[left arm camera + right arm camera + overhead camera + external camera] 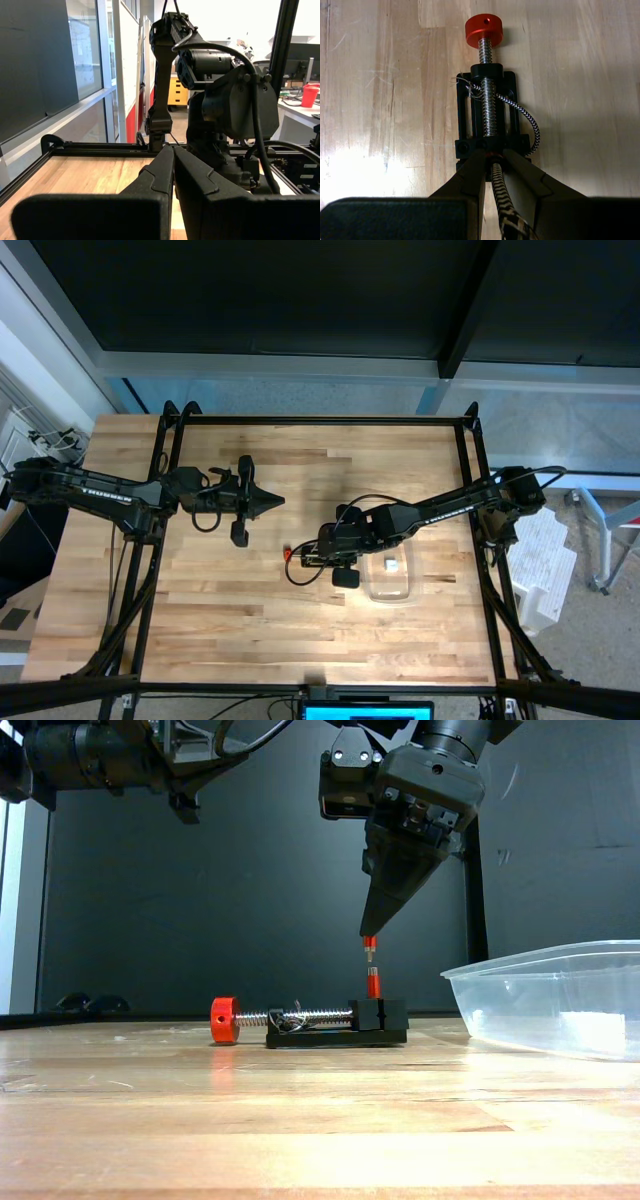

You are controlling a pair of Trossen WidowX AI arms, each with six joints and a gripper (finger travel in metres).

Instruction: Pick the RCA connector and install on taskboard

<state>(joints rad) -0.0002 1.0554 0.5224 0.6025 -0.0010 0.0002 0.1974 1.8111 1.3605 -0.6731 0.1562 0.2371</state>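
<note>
The taskboard is a small black block lying on the wood, with a silvery spring shaft and a red-orange knob at its left end. My right gripper points straight down above the block's right end, shut on the RCA connector. The plug's red-and-silver tip hangs a short gap above a red upright socket on the block. In the right wrist view the fingers close around a braided cable over the taskboard. My left gripper hovers shut and empty, left of the block.
A clear plastic tray lies just right of the taskboard with a small white square piece inside. A braided wire loops along the block's side. Black frame rails border the table.
</note>
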